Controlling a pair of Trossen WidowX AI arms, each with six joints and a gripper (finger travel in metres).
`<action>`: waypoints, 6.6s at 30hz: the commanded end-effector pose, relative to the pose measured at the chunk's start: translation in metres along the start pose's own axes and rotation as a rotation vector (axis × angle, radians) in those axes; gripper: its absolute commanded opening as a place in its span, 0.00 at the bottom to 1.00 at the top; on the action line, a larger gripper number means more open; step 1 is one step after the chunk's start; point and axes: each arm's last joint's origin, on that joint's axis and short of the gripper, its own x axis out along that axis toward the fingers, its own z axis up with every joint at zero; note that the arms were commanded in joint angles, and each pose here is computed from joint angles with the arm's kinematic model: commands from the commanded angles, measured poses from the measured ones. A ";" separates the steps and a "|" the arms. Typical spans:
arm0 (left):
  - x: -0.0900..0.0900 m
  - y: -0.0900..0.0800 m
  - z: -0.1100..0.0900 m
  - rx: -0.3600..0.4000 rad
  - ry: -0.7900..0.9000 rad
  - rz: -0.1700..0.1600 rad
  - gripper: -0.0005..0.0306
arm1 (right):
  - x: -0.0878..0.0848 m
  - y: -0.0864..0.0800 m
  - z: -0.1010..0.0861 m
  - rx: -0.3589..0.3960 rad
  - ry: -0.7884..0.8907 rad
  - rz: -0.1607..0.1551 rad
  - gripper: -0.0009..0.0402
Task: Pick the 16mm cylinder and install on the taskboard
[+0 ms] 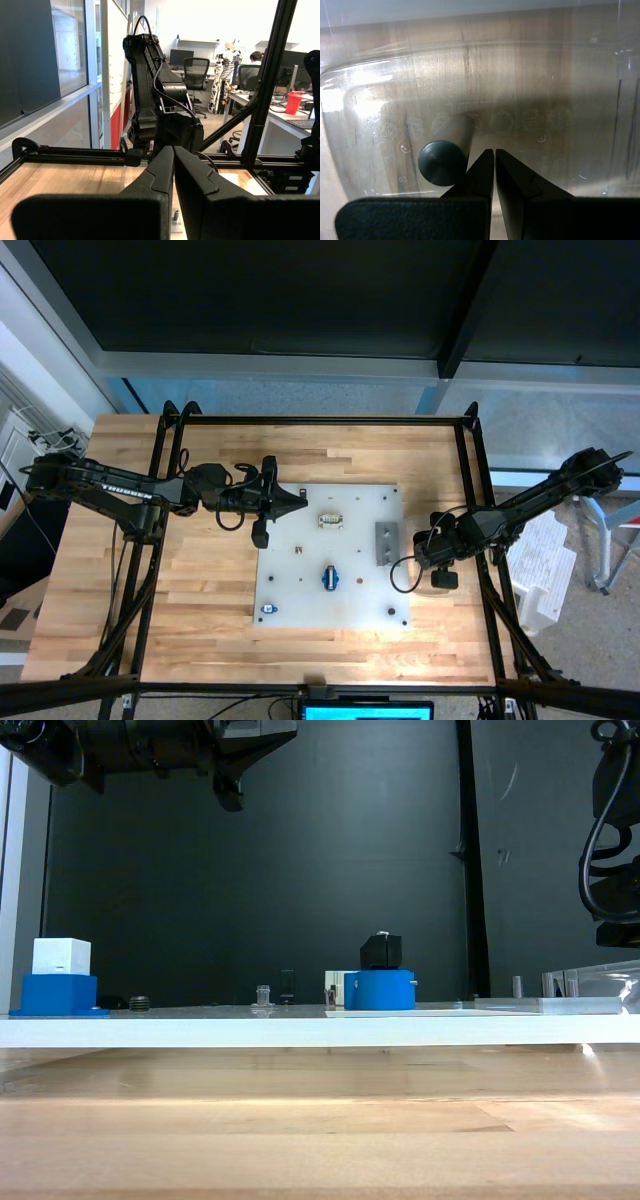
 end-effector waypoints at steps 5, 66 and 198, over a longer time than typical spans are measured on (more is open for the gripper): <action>0.000 0.000 0.000 0.000 0.000 0.000 0.02 | 0.000 0.000 0.000 0.003 0.001 -0.001 0.03; 0.000 0.000 0.000 0.000 0.000 0.000 0.02 | -0.068 0.004 0.004 0.000 0.039 -0.007 0.03; 0.000 0.000 0.000 0.000 0.000 0.000 0.02 | -0.020 0.026 0.016 0.047 -0.026 -0.033 0.08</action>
